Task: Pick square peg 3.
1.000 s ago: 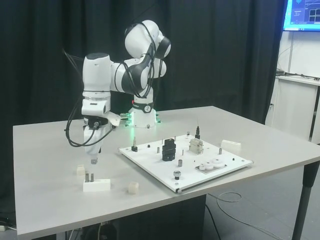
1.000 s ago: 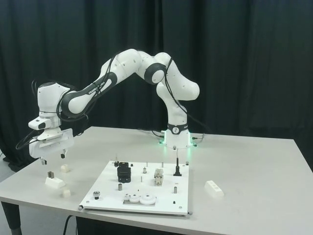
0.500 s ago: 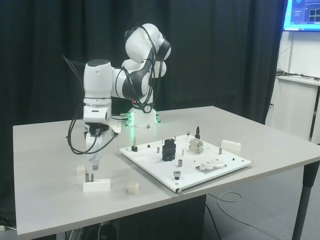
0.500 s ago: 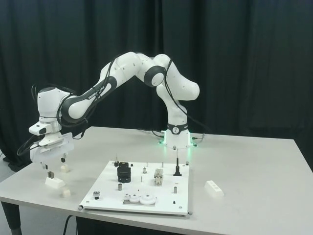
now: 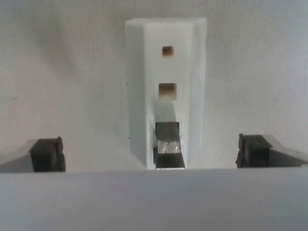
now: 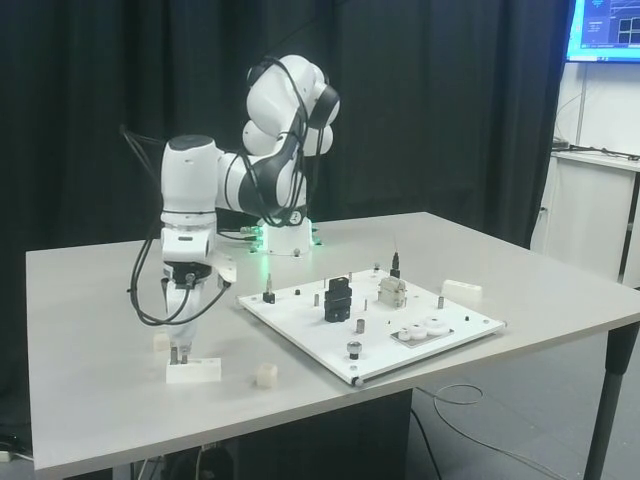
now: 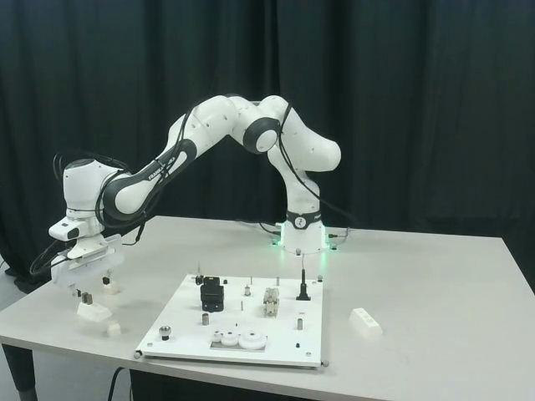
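Square peg 3 (image 5: 168,144) is a short grey peg standing upright in one end of a white holder block (image 5: 166,72), which also has two bare square holes. My gripper (image 5: 149,153) is open, low over that end, with one black fingertip (image 5: 45,155) on each side of the peg and a gap to both. From the first room view the gripper (image 6: 178,345) hangs straight down at the peg (image 6: 177,355) on the block (image 6: 195,371), at the table's near left. The second room view has the gripper (image 7: 87,288) just over the block (image 7: 94,312).
Two small white cubes (image 6: 265,375) (image 6: 160,341) lie close to the holder. A white assembly board (image 6: 455,340) carrying a black block (image 6: 339,299), pegs and white gears (image 6: 420,329) fills the table's middle. A white block (image 6: 461,291) sits beyond it.
The arm has lowered the gripper from well above the holder down to the peg's level, and the wrist has shifted slightly over the block.
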Robot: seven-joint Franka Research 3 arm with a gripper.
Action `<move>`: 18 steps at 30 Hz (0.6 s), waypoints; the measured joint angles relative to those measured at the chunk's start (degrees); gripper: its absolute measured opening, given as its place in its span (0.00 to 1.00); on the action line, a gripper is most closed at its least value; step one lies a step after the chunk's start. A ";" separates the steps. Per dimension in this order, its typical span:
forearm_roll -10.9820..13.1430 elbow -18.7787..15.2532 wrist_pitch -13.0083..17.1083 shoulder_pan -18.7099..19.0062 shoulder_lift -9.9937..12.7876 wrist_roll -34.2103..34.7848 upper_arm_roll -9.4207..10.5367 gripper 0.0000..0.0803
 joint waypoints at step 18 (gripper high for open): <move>0.61 0.47 0.50 -1.12 0.62 -2.54 1.19 1.00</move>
